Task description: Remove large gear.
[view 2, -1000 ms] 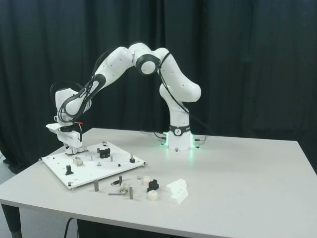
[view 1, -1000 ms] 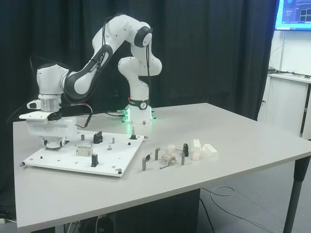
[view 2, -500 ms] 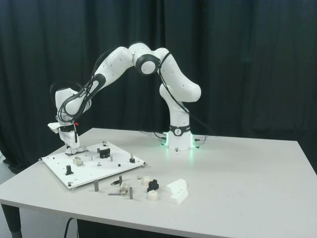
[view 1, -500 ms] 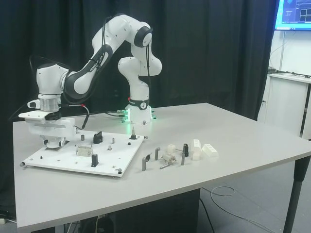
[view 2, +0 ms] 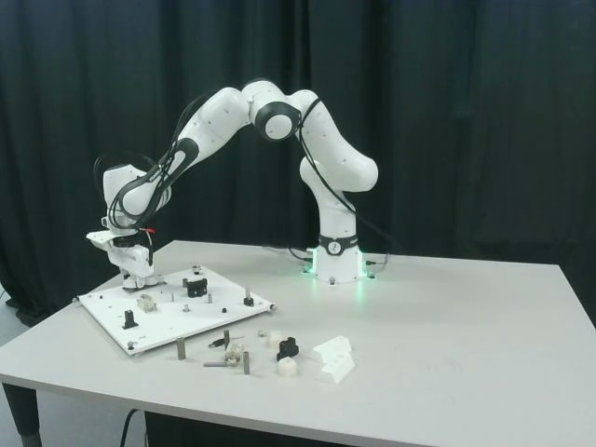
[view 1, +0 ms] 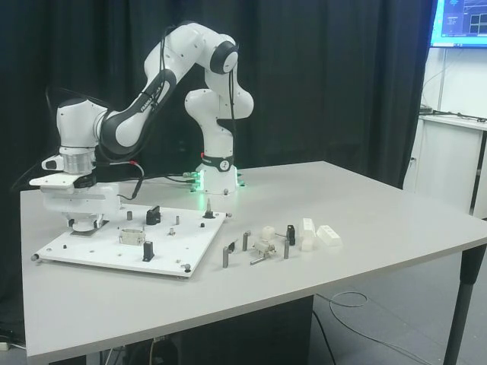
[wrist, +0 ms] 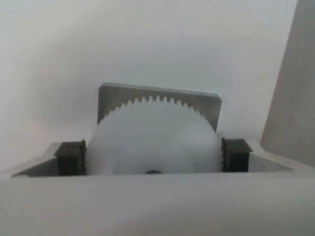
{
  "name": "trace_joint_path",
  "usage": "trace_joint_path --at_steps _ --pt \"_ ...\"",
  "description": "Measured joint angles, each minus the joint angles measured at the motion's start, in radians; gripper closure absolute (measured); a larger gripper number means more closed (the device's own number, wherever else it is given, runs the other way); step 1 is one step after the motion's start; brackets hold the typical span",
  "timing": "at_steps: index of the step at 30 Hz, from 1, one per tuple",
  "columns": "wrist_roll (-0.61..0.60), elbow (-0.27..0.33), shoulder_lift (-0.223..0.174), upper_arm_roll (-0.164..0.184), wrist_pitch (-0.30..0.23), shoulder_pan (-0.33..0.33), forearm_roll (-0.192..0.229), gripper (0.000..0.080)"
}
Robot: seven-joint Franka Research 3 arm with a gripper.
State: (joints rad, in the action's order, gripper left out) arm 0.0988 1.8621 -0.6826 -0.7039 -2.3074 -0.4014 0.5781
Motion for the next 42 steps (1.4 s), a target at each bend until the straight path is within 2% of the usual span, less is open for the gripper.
trace_joint_path --at_steps 4,12,20,33,42 --pt "-0.013 0.0 0.0 0.0 0.001 -0.001 0.002 0.0207" --pt "-0.123 -0.001 0.0 -0.001 0.002 -0.002 0.005 0.0207" --pt "-0.111 -0.002 0.0 -0.001 0.004 -0.002 0.005 0.0207" --pt "-0.012 -0.005 0.0 -0.001 0.01 -0.002 0.003 0.0207" --pt "-0.06 -0.005 0.001 -0.003 0.011 -0.002 0.005 0.0207"
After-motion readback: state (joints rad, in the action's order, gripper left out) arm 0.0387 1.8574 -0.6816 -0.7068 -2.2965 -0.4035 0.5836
